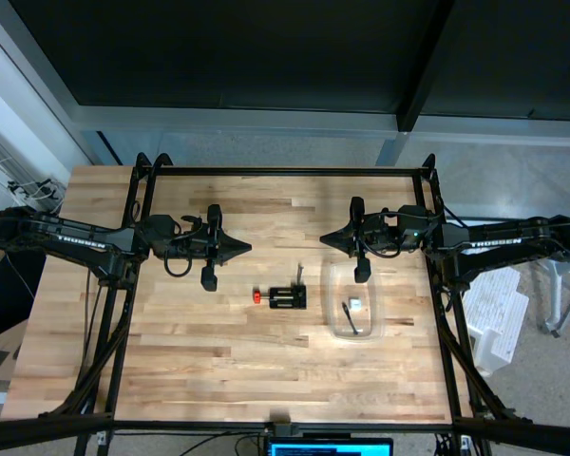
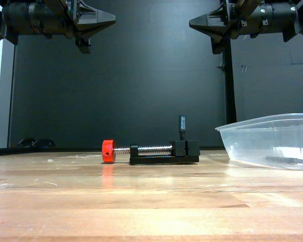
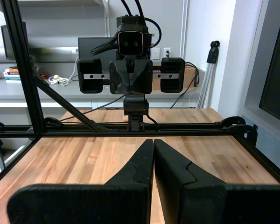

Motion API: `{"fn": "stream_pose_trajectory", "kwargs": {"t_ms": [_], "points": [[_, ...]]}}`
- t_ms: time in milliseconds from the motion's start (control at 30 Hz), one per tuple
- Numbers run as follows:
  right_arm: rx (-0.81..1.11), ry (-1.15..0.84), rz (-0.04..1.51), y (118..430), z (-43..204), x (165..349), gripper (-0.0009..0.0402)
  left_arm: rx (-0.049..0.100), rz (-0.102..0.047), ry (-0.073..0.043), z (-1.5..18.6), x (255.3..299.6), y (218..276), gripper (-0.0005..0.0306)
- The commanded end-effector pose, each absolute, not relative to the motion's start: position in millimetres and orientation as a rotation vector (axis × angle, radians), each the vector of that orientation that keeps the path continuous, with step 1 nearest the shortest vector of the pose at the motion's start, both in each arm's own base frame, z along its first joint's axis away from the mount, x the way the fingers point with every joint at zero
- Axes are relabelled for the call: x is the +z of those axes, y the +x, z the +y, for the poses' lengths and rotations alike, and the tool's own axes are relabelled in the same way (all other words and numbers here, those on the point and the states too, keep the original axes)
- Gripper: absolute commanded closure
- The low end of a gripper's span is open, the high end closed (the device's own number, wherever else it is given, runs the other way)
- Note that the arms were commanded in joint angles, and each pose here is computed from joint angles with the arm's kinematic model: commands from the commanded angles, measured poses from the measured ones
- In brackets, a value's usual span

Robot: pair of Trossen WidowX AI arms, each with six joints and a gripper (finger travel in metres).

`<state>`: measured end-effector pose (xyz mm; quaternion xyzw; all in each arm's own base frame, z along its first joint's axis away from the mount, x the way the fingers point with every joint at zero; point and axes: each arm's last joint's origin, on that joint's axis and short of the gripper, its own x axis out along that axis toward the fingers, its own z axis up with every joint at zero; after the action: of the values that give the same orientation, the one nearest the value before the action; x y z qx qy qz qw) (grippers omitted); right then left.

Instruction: Remove the USB-C connector from taskboard and place in the container

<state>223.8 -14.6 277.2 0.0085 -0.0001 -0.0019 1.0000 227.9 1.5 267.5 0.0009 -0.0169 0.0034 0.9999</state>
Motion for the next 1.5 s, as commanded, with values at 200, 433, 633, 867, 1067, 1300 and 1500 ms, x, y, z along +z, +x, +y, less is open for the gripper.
{"fn": "stream_pose_trajectory", "kwargs": {"t_ms": [200,433,633,867,1067,1300,1500], "points": [[-0.003,0.018,0.003,223.9,-14.4,276.9,0.0393,0.007,-0.034,0.002,1.5,267.6,228.0,0.0300],[-0.003,0.018,0.003,223.9,-14.6,276.9,0.0393,0.007,-0.034,0.002,1.5,267.6,228.0,0.0300],[-0.003,0.018,0.003,223.9,-14.6,276.9,0.0393,0.007,-0.035,0.002,1.5,267.7,227.9,0.0300],[-0.003,0.018,0.003,223.9,-14.6,276.9,0.0393,0.007,-0.034,0.002,1.5,267.6,228.0,0.0300],[-0.003,0.019,0.018,223.9,-14.6,275.4,0.0393,0.007,-0.035,0.002,1.5,267.7,227.9,0.0300],[-0.003,0.021,0.039,224.2,-14.6,273.2,0.0393,0.007,-0.034,0.002,1.5,267.6,228.0,0.0300],[-0.003,0.021,0.039,224.2,-14.6,273.2,0.0393,0.007,-0.034,0.002,1.5,267.6,228.0,0.0300]]}}
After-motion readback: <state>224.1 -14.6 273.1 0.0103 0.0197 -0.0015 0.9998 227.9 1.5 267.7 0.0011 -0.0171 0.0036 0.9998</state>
